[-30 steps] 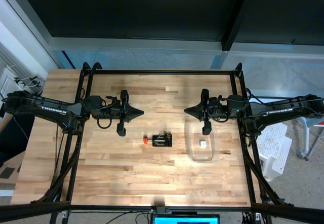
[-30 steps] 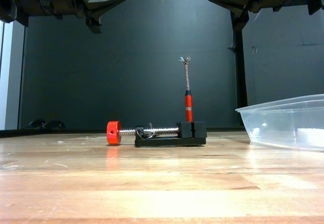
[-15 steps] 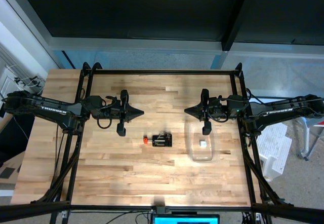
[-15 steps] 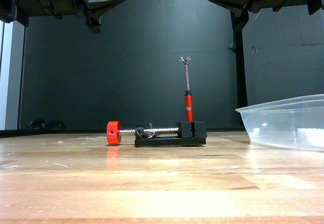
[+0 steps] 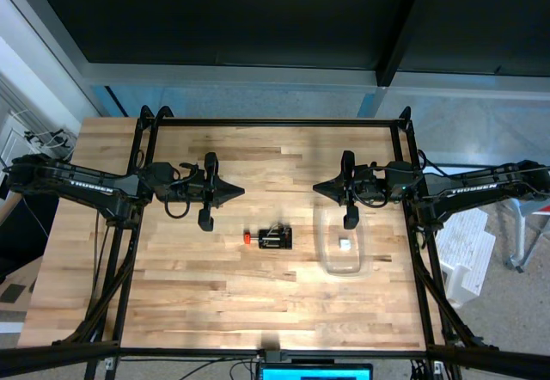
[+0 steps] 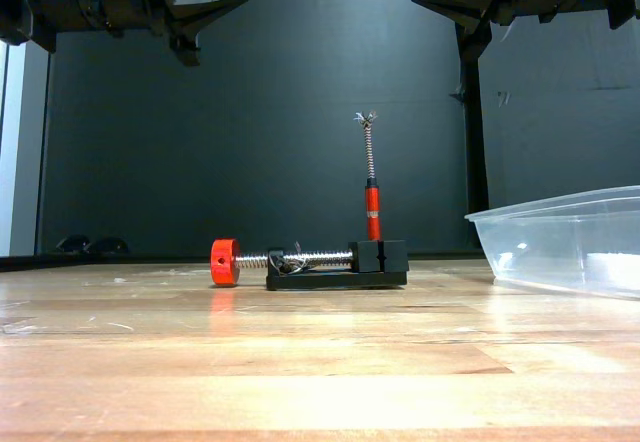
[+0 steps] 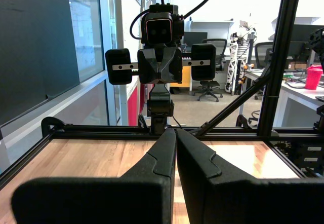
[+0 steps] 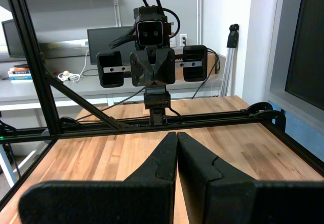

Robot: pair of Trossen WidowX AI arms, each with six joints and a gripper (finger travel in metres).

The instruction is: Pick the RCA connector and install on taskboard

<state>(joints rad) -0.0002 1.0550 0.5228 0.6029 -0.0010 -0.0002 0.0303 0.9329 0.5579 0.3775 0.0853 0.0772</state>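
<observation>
**Both grippers pressed closed and held high; taskboard alone at mid-table**

The left gripper [image 7: 175, 132] is seen in its wrist view with its two fingers pressed together along their length, nothing between them. The right gripper [image 8: 177, 134] is closed in the same way and likewise carries nothing. In both wrist views much of the table beneath is covered by the gripper's own black fingers.

From above, the two grippers are seen pointing at each other over the far half of the table [image 5: 215, 285], well apart, the left one over the table's left half and the right one above the far end of the clear tray [image 5: 329, 260]. In the low view both are cut off by the upper edge, so only their tips and part of their bodies are shown, well above the table.

The taskboard [image 5: 277, 239] lies flat on the wood, nearer than both grippers and between them, its red stub [image 6: 225, 261] pointing left. A thin red-and-silver post [image 6: 371, 212] stands upright on its right end. The silvery fittings are too small to be made out from above.

A small white part [image 5: 344, 244] lies inside the tray, right of the taskboard. Whether it is the RCA connector cannot be told. In the low view the tray is cut off at the right edge.
</observation>
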